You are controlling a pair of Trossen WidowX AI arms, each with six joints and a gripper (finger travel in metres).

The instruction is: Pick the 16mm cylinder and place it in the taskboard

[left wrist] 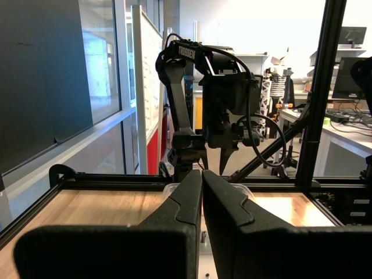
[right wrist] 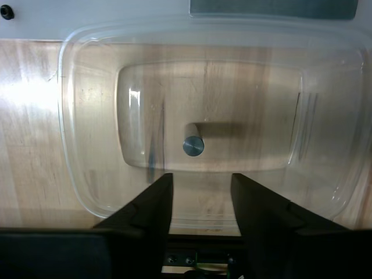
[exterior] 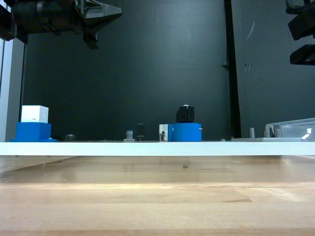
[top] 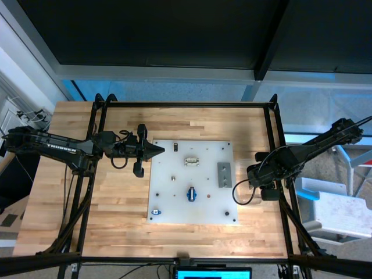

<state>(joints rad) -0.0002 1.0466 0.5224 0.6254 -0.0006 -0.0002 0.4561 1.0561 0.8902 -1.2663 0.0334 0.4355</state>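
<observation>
Right claw open wide over the clear tray holding the 16mm cylinder; left claw pinched shut.

From here I see the cylinder as a small dull-grey metal peg, its round end facing the right wrist camera, near the middle of the tray's floor and ringed by the tray's rounded, glossy plastic walls. The tray sits on the worktop, just beside the right edge of the taskboard. The taskboard is a flat white plate carrying a blue connector and a grey block. The left claw hangs high over the taskboard's left edge. The worktop is pale wood planks inside a black frame.
</observation>
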